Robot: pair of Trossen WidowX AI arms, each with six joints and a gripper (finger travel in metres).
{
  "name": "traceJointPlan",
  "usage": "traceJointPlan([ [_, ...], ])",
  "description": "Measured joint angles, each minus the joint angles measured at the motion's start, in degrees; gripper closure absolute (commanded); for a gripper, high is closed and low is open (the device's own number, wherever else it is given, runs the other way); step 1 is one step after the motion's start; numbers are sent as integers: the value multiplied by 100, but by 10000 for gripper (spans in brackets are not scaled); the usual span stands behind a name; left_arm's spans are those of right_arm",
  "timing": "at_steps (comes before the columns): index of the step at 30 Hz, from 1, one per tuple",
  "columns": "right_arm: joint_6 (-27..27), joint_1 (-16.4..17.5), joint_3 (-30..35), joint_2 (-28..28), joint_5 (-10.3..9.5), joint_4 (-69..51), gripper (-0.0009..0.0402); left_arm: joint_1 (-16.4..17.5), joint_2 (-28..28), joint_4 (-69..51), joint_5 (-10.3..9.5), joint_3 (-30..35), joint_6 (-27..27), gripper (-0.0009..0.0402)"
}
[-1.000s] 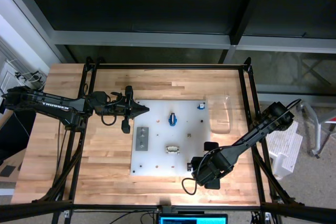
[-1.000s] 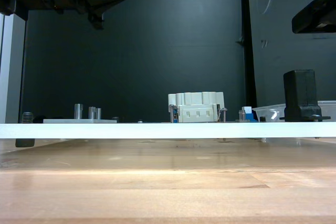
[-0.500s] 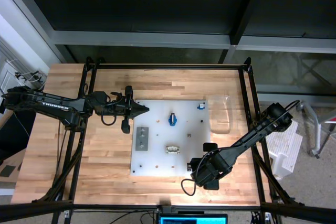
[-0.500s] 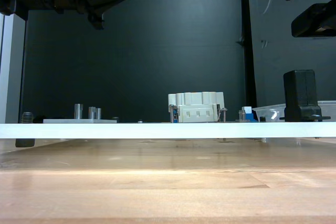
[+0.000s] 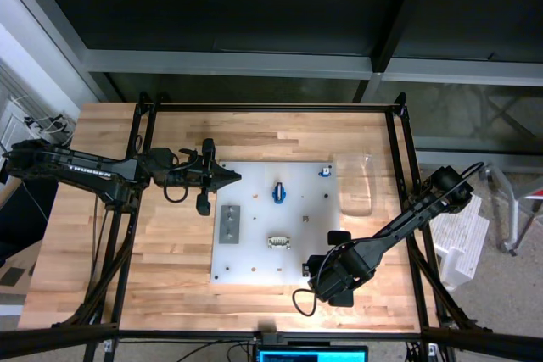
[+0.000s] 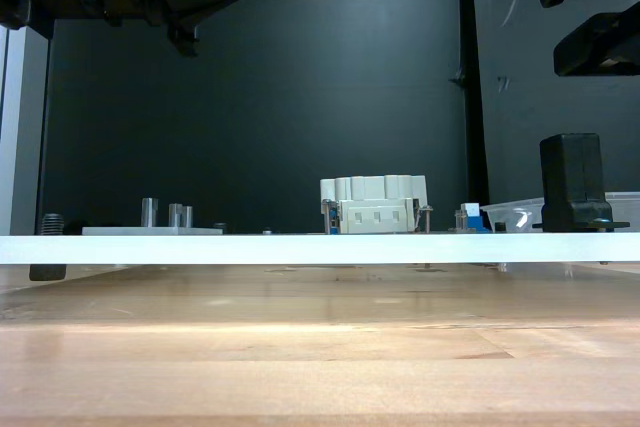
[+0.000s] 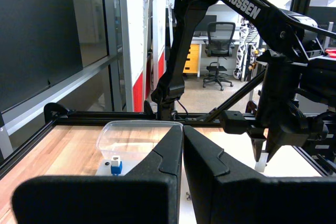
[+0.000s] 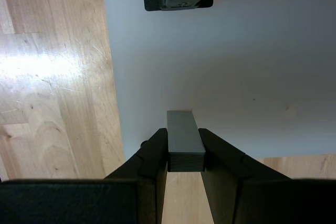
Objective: Pick the 16mm bar and install on taskboard
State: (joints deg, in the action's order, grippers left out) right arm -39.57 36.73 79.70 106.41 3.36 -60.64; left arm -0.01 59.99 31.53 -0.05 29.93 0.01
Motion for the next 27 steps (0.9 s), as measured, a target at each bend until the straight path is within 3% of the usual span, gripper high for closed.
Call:
traceJointPlan([
  [27, 107, -11, -50, 0, 4, 35, 384, 0, 0, 0, 0, 2, 0, 393],
])
